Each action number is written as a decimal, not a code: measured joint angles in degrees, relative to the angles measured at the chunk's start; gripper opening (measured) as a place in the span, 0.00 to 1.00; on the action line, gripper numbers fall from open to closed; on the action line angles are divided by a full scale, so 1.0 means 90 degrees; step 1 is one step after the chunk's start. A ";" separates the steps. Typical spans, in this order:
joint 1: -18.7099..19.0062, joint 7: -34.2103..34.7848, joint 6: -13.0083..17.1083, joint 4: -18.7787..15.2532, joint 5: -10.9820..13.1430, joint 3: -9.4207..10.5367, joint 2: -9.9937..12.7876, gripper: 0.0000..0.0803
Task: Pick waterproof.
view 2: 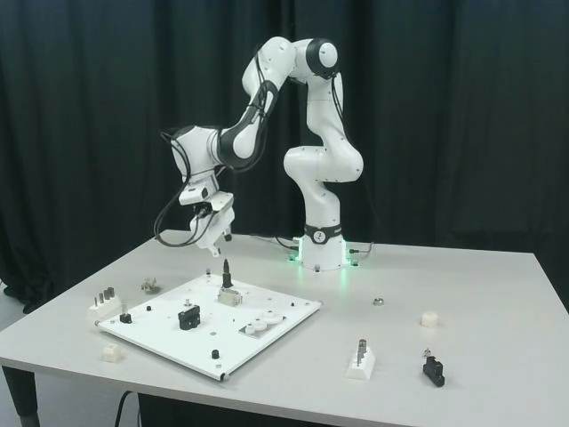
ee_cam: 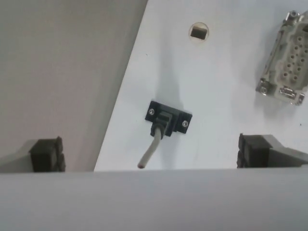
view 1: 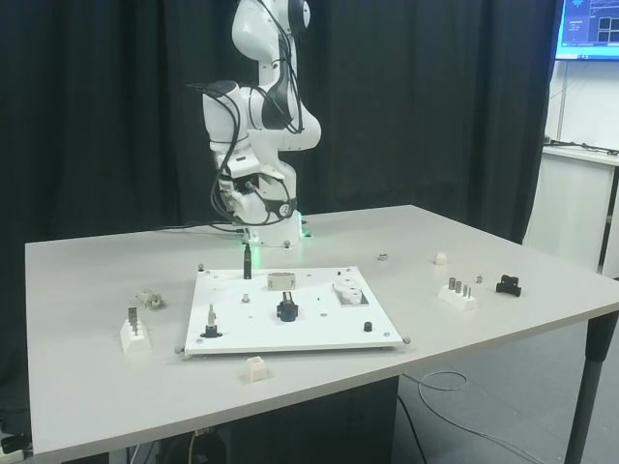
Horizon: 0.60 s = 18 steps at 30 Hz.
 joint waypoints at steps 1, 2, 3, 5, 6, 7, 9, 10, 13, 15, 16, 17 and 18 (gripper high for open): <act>0.0000 0.0048 -0.0009 0.0000 -0.0022 0.0004 -0.0025 1.00; 0.0001 0.0098 -0.0018 0.0000 -0.0048 0.0010 -0.0052 1.00; 0.0001 0.0138 -0.0024 0.0001 -0.0067 0.0015 -0.0074 1.00; 0.0002 0.0211 -0.0029 0.0001 -0.0097 0.0026 -0.0112 1.00; 0.0002 0.0244 -0.0031 0.0001 -0.0110 0.0033 -0.0128 1.00; 0.0002 0.0276 -0.0032 0.0001 -0.0125 0.0040 -0.0142 1.00; 0.0002 0.0335 -0.0032 0.0001 -0.0154 0.0054 -0.0163 1.00; 0.0002 0.0359 -0.0032 0.0001 -0.0168 0.0061 -0.0170 1.00; 0.0003 0.0431 -0.0032 0.0001 -0.0196 0.0082 -0.0186 1.00; 0.0006 0.0459 -0.0032 0.0001 -0.0200 0.0091 -0.0193 1.00; 0.0008 0.0466 -0.0032 0.0001 -0.0202 0.0095 -0.0196 1.00; 0.0009 0.0472 -0.0032 0.0001 -0.0205 0.0100 -0.0199 1.00; 0.0009 0.0477 -0.0032 0.0001 -0.0207 0.0104 -0.0201 1.00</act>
